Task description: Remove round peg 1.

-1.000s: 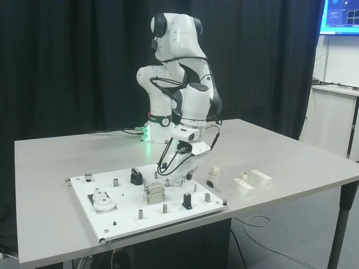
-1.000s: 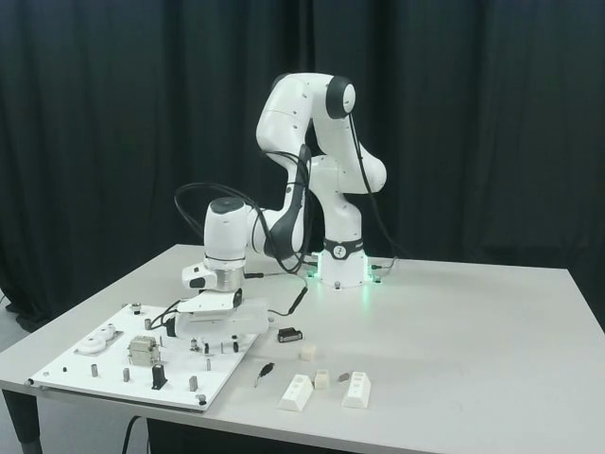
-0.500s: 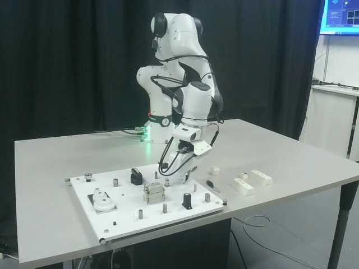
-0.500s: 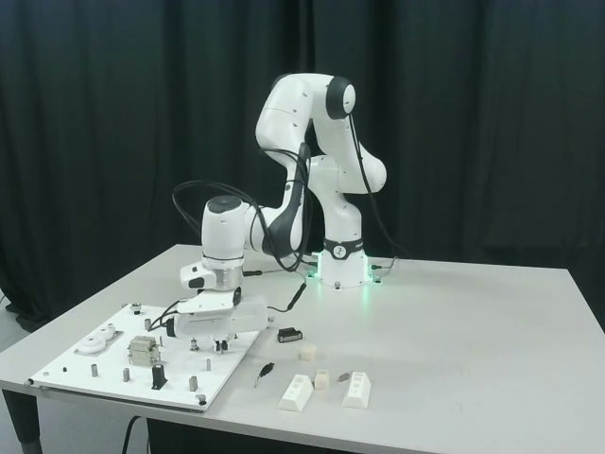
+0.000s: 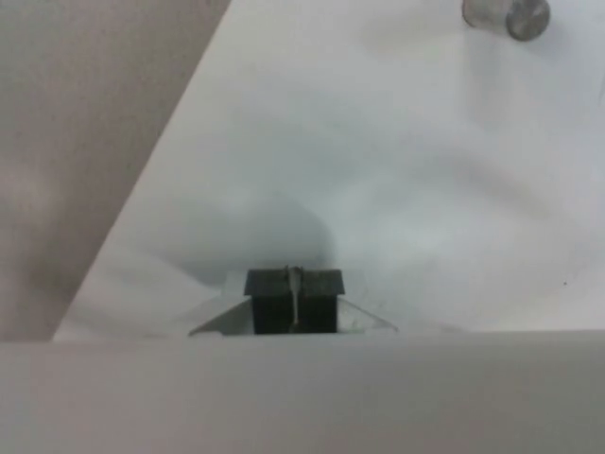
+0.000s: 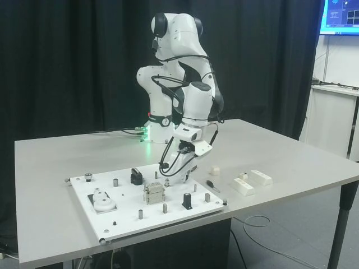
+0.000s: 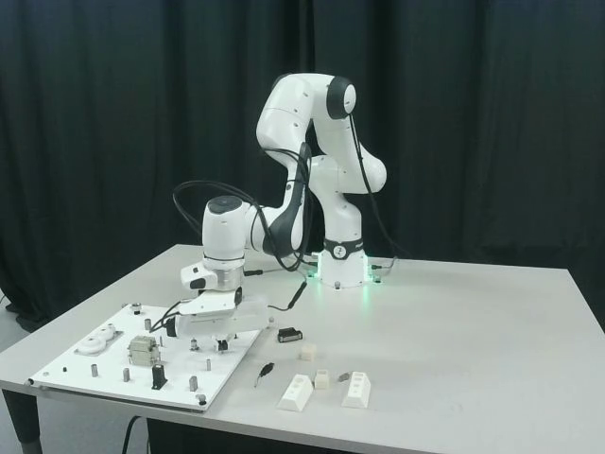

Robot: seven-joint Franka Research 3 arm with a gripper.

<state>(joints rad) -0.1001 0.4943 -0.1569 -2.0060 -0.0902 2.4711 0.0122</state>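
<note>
Hovering over white board [image 5: 397, 170] | fingers [image 5: 274, 303] pressed together, nothing between them

Grey rectangular table [image 6: 67, 154] carries flat white square assembly board [image 6: 126, 210] at front edge, w/ arm's white base [image 7: 342, 270] bolted toward rear. Beside board, directly on tabletop: three white blocks [image 7: 326, 388], small white cube [image 7: 306, 352], black connector [image 7: 289, 334], small black tool [image 7: 264, 372].

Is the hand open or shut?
Shut: in the wrist view the hand's two black fingertips meet with only a thin seam between them.
</note>
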